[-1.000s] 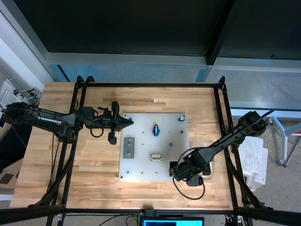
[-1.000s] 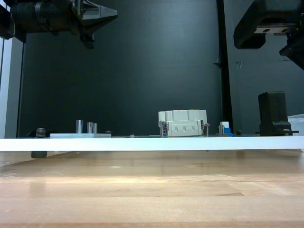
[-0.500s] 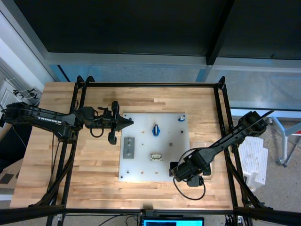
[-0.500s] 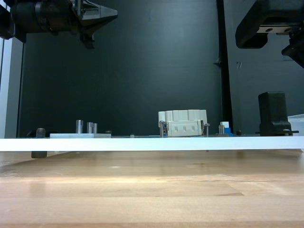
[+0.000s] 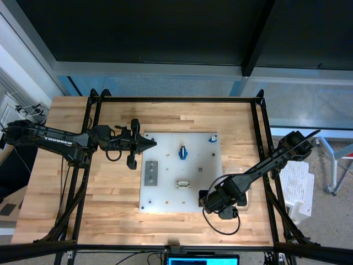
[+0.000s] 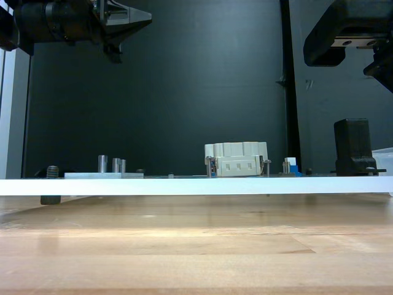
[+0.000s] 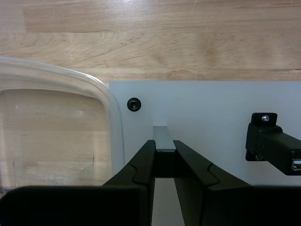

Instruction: Pick the 16mm bar and install on taskboard

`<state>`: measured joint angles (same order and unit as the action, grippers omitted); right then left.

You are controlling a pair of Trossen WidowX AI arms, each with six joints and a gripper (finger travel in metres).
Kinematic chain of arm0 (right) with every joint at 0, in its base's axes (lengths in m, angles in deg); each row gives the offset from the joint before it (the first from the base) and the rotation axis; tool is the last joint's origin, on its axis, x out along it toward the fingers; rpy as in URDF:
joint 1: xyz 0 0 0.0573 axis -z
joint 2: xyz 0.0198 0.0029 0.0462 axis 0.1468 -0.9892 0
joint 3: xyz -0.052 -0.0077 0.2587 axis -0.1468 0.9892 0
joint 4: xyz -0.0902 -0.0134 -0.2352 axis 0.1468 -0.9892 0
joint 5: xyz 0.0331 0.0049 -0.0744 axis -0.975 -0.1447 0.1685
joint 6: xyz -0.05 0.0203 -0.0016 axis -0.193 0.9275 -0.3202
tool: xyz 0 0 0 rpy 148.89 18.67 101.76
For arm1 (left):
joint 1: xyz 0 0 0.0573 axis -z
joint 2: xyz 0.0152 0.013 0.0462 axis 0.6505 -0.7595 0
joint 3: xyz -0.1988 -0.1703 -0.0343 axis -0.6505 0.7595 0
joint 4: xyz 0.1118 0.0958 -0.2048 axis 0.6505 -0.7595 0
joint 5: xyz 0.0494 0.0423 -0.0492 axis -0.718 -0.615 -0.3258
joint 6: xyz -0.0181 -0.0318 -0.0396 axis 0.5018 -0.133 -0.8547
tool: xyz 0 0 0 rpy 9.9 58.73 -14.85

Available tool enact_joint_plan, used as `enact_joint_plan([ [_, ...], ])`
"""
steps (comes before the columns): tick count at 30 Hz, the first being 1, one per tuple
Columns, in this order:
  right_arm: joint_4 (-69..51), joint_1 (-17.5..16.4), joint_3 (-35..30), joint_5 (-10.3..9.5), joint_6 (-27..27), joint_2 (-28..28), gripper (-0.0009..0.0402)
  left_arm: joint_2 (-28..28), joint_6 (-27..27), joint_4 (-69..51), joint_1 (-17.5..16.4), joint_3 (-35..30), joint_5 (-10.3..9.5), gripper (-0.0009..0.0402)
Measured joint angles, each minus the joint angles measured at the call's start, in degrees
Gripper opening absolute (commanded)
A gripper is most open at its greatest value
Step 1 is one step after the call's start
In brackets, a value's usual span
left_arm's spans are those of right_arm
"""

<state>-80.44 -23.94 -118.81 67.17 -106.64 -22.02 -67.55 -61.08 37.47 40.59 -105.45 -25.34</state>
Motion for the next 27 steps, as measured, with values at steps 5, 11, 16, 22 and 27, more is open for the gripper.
enact_joint_plan([
  [5, 0.11, 0.00, 0.00, 0.00, 0.00, -0.15, 0.0000, 0.00, -0.02, 0.00, 0.00, 0.00, 0.02, 0.0000],
  [11, 0.55, 0.00, 0.09, -0.17, -0.07, -0.98, 0.0000, 0.00, -0.02, 0.00, 0.00, 0.00, 0.00, 0.0000],
  [16, 1.77, 0.00, 0.90, -0.22, -0.04, -1.11, 0.0000, 0.00, 0.00, 0.00, 0.00, 0.00, 0.02, 0.0000],
  [22, 3.85, 0.00, 2.64, -0.22, 0.15, -1.16, 0.0000, 0.00, 0.00, 0.00, 0.00, 0.02, 0.02, 0.0000],
  [27, 3.89, 0.00, 2.95, -0.22, 0.37, -1.16, 0.0000, 0.00, 0.00, -0.02, 0.00, 0.02, 0.00, 0.0000],
])
